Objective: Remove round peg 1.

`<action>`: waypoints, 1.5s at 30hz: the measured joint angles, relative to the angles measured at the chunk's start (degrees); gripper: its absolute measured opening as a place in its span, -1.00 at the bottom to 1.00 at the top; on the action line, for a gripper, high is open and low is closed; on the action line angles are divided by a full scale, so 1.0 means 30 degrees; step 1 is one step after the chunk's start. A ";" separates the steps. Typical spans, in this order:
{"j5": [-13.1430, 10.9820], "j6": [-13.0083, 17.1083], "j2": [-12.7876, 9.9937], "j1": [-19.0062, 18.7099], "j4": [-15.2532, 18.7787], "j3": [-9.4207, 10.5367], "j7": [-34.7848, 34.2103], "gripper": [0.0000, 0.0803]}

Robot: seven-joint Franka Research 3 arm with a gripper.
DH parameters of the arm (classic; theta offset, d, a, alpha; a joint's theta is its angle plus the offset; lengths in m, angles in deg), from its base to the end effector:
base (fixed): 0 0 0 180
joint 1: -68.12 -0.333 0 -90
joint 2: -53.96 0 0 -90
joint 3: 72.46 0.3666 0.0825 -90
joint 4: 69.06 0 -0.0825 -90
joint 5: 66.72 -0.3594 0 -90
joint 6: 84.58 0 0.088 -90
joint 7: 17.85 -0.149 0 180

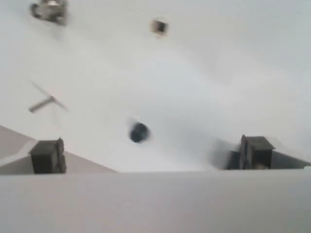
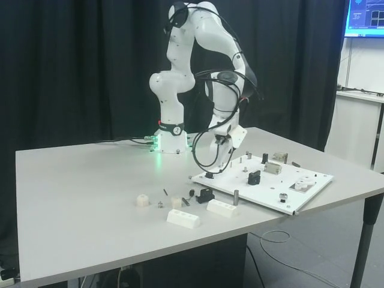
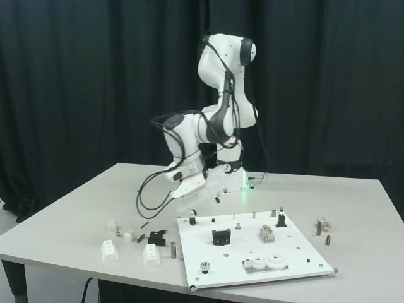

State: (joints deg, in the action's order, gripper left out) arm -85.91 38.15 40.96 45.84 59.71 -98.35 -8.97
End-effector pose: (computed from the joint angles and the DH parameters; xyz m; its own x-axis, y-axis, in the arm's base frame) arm 0.4896 -0.0052 0.2820 0.9527 -0.1085 -0.2839 -0.1589 -0.9741 -0.1610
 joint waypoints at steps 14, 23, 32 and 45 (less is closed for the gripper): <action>0.1455 0.3979 0.2081 -0.2477 0.3711 0.0320 -0.3776 0.99; 0.1972 0.5025 0.2339 -0.3459 0.4666 0.0359 -0.5023 0.99; 0.2203 0.5246 0.2247 -0.3725 0.5084 0.0412 -0.5268 0.99; 0.2176 0.6035 0.1846 -0.3739 0.5531 0.1169 -0.6967 0.99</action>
State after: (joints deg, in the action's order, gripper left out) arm -79.39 56.26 46.50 34.62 76.30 -94.84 -29.87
